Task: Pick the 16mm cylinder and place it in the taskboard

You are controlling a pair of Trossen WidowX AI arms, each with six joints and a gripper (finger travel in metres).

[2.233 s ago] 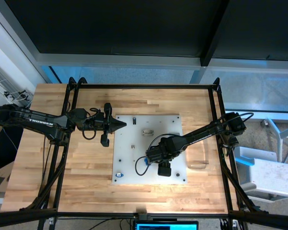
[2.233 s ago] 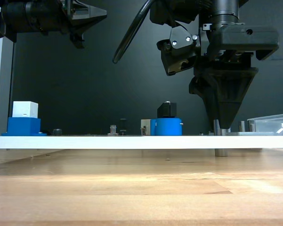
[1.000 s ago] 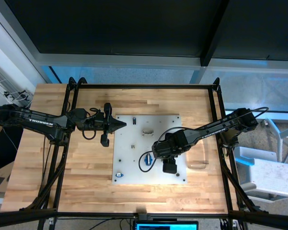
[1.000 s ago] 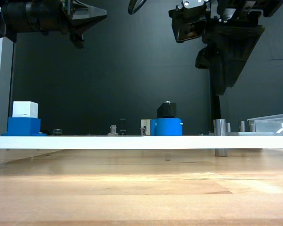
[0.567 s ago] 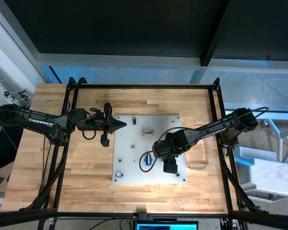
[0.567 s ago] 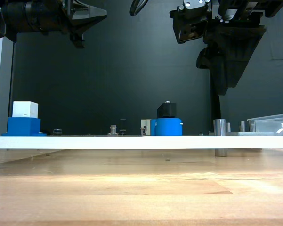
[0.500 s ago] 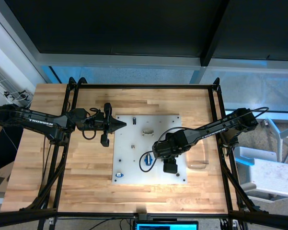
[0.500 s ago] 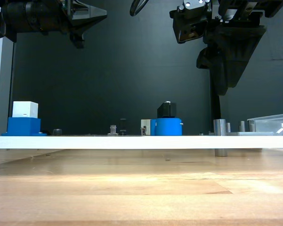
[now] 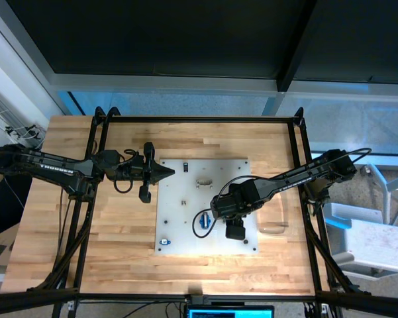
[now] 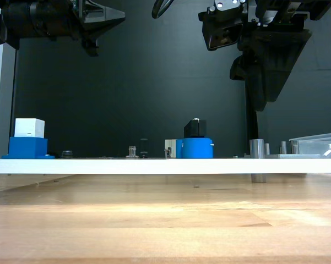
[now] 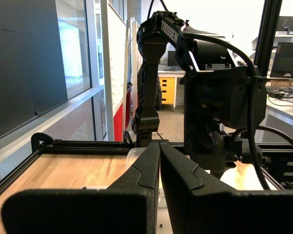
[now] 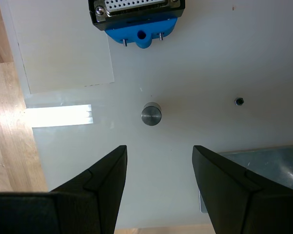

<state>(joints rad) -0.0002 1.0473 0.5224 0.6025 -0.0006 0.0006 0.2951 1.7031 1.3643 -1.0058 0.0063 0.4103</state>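
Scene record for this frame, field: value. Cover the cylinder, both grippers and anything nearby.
cylinder: 16mm cylinder stands upright in the taskboard, nothing touching it
right: right gripper high above the cylinder, jaws open, empty
left: left gripper held high by the taskboard's left edge, jaws shut, empty
nearby: blue connector part on the taskboard; clear tray at its right side

We find the large white square taskboard (image 9: pixel 185 228) lying mid-bench on the wooden bench (image 9: pixel 119 265), with a clear plastic tray (image 9: pixel 273 225) just beside its right edge. The small grey round 16mm cylinder (image 12: pixel 151 114) stands in the board near its near-right corner. The right pincer (image 12: pixel 158 148) hangs above it, apart. The left pincer (image 9: pixel 169 171) hangs high over the board's left edge.
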